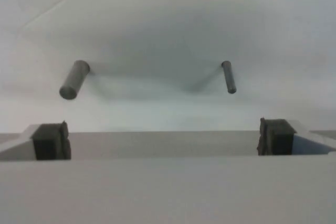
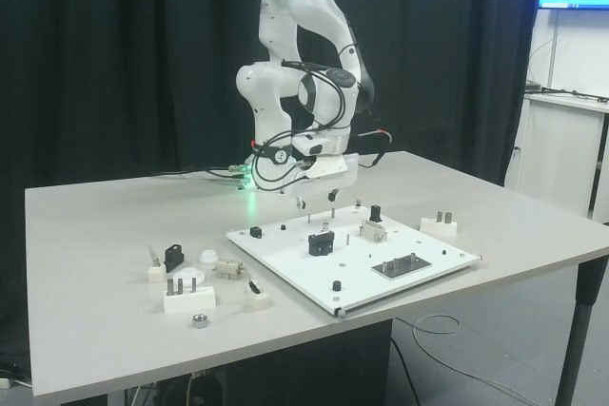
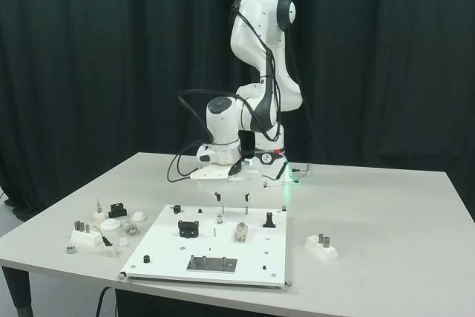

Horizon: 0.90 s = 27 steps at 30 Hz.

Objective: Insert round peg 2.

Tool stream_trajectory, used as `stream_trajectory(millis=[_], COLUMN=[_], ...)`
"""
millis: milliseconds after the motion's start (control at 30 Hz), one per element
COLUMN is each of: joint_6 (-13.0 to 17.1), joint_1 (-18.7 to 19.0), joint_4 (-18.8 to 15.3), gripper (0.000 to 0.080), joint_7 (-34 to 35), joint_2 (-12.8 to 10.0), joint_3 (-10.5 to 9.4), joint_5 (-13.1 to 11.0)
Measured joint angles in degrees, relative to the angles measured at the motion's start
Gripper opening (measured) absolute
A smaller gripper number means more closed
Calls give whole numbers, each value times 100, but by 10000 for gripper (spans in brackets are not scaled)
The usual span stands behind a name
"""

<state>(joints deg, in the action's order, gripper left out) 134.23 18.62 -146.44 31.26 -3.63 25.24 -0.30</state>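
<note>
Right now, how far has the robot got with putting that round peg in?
Barely started, it seems. The gripper hangs open and empty above the white board. Two grey pegs stand below it in the wrist view; none is grasped. Picking one up and inserting it remain.

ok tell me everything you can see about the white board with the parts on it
The white board is a flat, square plate, apparently rigid, lying level on the grey table, turned at an angle to the table's edge in the first room view. It carries small black fixtures, upright pins and a grey plate with two pegs near its front edge. The gripper hovers above its rear edge, holding nothing.
</note>
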Motion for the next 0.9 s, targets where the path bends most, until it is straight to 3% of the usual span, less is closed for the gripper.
stream_trajectory(millis=[367,900], joint_6=[-9,0], joint_1=[0,-1], joint_4=[-3,125], gripper=[800,800], joint_7=[-1,-1], joint_2=[-90,-18], joint_3=[-1,3], joint_5=[0,11])
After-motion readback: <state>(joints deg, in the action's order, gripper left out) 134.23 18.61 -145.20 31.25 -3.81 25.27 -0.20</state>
